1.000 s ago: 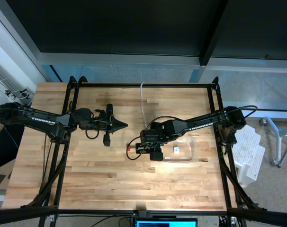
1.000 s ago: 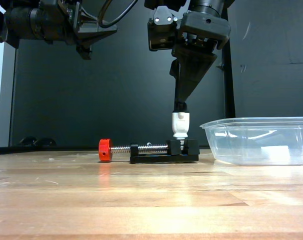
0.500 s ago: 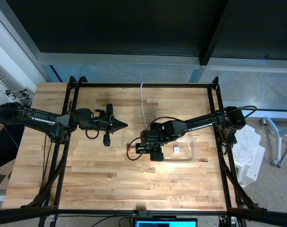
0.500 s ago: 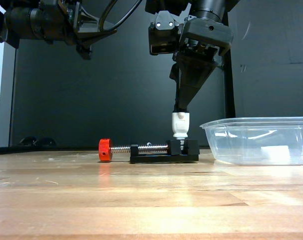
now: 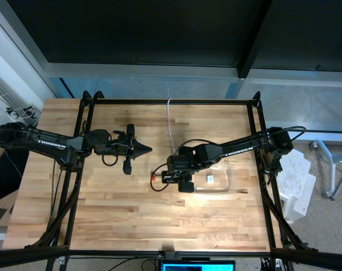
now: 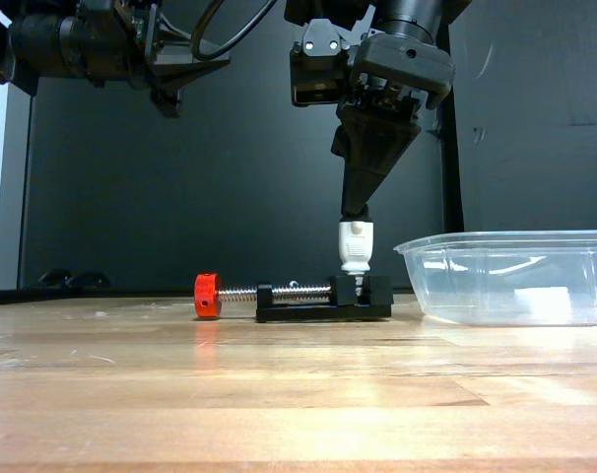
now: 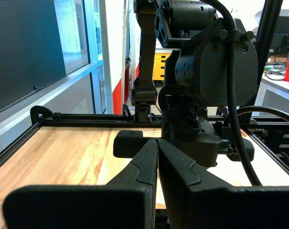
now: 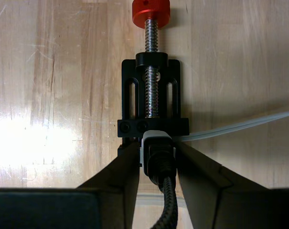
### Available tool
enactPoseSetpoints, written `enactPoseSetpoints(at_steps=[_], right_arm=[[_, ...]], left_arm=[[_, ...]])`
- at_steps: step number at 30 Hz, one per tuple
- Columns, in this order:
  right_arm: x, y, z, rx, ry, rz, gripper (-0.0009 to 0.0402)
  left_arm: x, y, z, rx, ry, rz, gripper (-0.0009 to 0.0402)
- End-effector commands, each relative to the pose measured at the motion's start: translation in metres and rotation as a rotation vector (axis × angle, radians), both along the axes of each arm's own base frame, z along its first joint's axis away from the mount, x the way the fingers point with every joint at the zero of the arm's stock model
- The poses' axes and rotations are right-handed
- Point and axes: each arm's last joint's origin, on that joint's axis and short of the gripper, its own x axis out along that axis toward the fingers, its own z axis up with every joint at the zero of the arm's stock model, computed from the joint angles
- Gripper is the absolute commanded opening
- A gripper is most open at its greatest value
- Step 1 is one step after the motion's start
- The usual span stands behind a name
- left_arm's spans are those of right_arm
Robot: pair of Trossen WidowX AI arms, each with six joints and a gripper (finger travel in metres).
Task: Remove the power plug from the receptacle and place in the container
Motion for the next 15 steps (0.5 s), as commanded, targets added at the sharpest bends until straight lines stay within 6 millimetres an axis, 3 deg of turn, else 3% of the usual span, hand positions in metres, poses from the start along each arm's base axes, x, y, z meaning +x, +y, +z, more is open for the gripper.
enactPoseSetpoints(at_steps=[1, 9, 15], right_arm=[[0.0000, -0.0004, 0.0003, -0.001, -0.001, 0.001, 0.0063], [0.0000, -0.0007, 0.0003, -0.001, -0.001, 0.001, -0.0003], [0.0001, -0.0010, 0.0003, -0.001, -0.001, 0.000, -0.0001]], left_arm=[[0.0000, 0.0001, 0.0000, 0.000, 0.000, 0.000, 0.0000], [0.0000, 0.0001, 0.0000, 0.000, 0.000, 0.000, 0.0000], [0.0000, 0.0000, 0.0000, 0.000, 0.000, 0.000, 0.0000]])
